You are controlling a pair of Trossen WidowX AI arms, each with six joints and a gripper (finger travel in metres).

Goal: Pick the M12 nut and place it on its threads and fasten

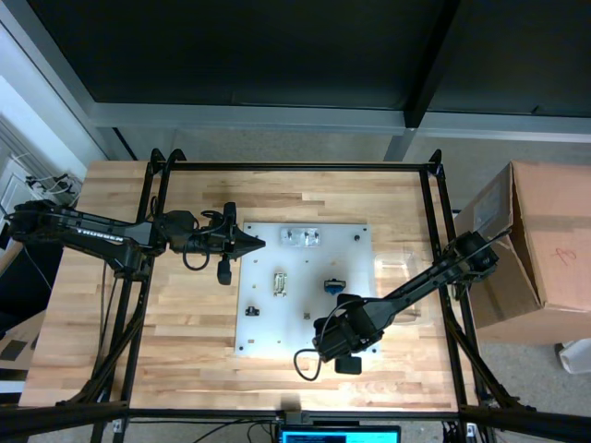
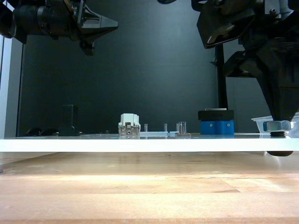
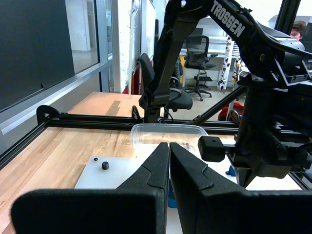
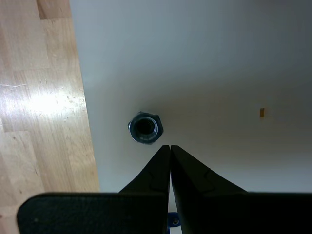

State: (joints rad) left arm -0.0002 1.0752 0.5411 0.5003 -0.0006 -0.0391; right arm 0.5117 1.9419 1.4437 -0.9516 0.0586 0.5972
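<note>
The silver M12 nut [image 2: 279,125] sits on its black stud [image 2: 279,134] near the white board's [image 1: 268,332] near right edge, with a sliver of black rib showing under it. In the right wrist view the nut [image 4: 145,127] lies free, just beyond the tips. My right gripper [image 4: 169,146] is shut on nothing and hangs tip-down right above the nut [image 2: 280,116]. In the high view it [image 1: 334,343] hides the nut. My left gripper [image 1: 257,245] hovers high over the board's left edge, shut and empty [image 3: 169,145].
A clear tray [image 1: 397,268] lies off the board's right side, behind the stud. A blue block [image 2: 216,127], a white connector [image 2: 129,126] and small silver posts [image 2: 181,127] stand mid-board. A cardboard box [image 1: 540,249] sits beyond the table's right edge.
</note>
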